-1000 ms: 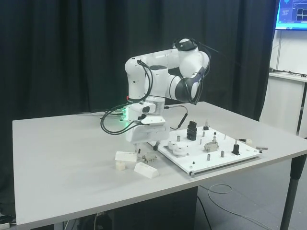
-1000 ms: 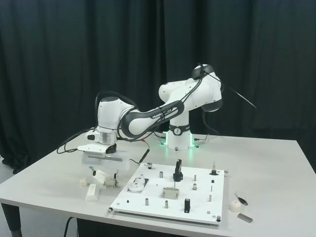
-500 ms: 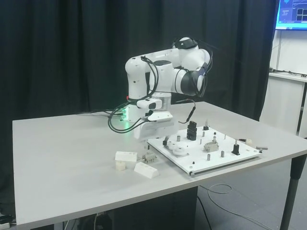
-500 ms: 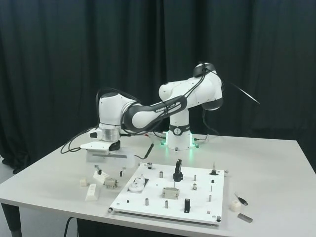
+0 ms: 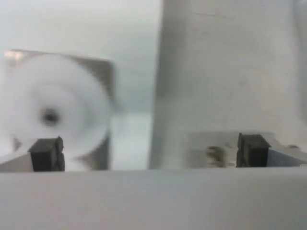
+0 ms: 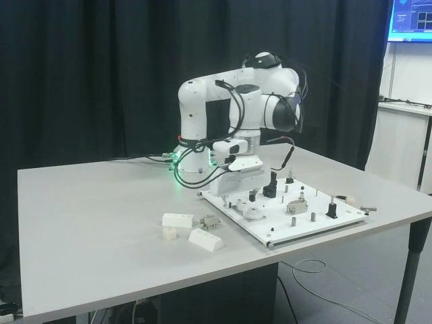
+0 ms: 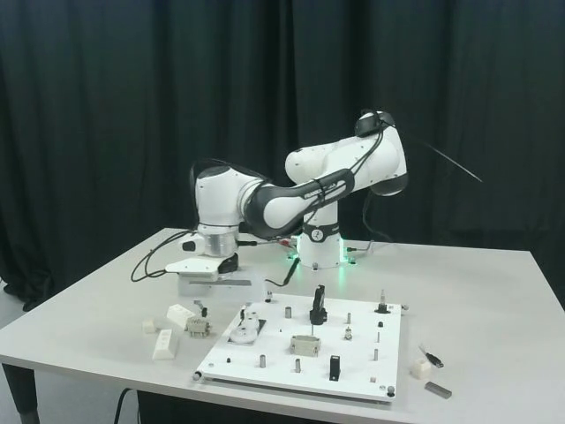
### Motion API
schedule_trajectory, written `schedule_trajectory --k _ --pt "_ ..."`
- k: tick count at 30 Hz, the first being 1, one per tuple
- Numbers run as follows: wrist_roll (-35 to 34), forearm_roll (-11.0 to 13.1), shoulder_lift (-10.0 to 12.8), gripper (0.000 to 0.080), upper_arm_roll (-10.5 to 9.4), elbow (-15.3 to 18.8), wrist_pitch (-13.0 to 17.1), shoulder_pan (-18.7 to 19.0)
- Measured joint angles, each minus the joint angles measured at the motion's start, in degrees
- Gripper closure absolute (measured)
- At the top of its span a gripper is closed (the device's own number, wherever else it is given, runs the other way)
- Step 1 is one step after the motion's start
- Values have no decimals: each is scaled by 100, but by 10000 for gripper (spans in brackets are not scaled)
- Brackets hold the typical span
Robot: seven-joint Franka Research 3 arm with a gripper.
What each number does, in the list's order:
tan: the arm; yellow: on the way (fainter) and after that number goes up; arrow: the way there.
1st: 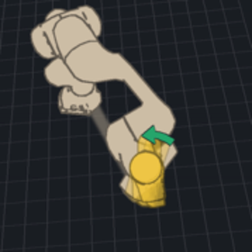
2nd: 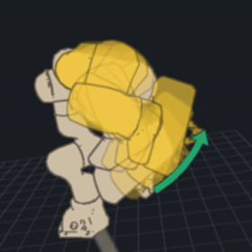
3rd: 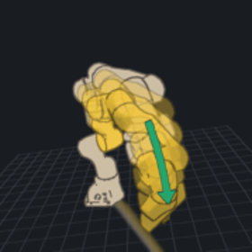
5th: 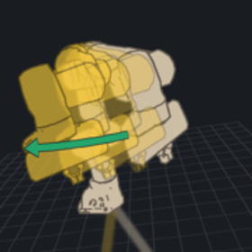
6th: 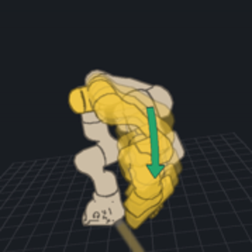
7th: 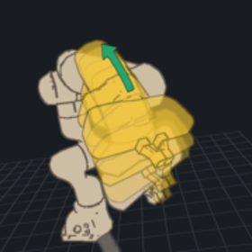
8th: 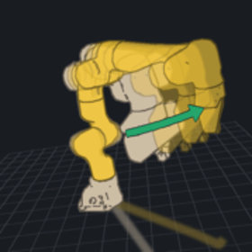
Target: Remove large gear.
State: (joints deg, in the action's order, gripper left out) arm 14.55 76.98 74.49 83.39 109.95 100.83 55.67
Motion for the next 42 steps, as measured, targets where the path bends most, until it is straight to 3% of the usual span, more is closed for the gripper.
schedule_trajectory --k 7,14,24,42 --pt "-243 -137 2 3 -14 102 24 283" --pt "-361 -277 2 3 -113 234 228 470" --pt "-440 -274 1 3 -259 332 400 588" --pt "-548 -152 -7 3 -319 288 588 643"
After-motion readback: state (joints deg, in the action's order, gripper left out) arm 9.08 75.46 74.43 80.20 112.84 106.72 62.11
